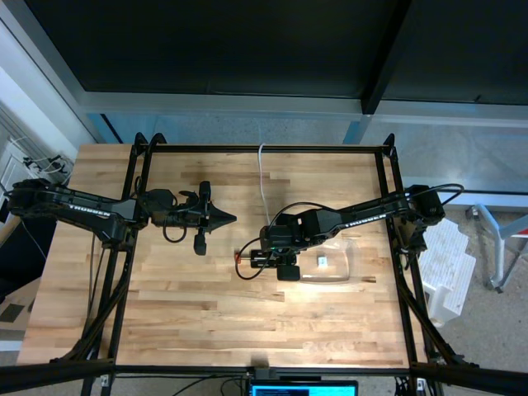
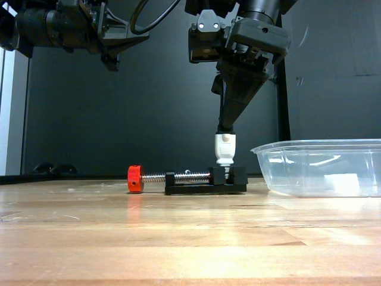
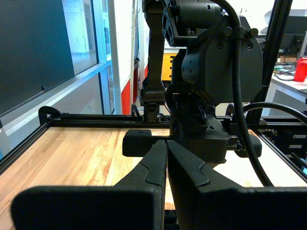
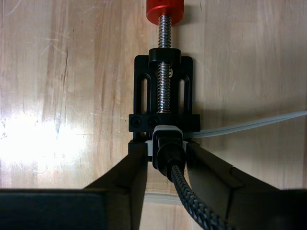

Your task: Remove the power plug from the receptacle and place in the container

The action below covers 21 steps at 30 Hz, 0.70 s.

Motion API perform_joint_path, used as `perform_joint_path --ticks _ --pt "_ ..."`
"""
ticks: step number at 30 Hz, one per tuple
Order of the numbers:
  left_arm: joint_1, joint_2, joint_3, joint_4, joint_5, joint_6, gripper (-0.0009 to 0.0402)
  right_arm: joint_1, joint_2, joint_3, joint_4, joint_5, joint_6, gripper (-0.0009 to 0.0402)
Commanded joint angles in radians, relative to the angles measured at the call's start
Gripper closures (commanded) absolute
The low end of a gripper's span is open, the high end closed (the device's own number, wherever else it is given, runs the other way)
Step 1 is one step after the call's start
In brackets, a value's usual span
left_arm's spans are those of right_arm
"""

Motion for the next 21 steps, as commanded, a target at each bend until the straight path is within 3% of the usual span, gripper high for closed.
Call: perform_joint_path --ticks 1,8,21 --pt "0.000 0.000 0.000 0.000 0.000 0.000 0.0393 0.000 0.000 0.000 0.000 0.002 0.010 0.0329" --pt "0.000 0.000 0.000 0.000 0.000 0.000 0.0393 0.000 0.000 0.000 0.001 0.002 0.024 0.0396" --pt "0.000 0.000 0.000 0.000 0.000 0.000 0.0393 0.000 -0.003 0.011 -0.001 -0.001 0.023 0.0393"
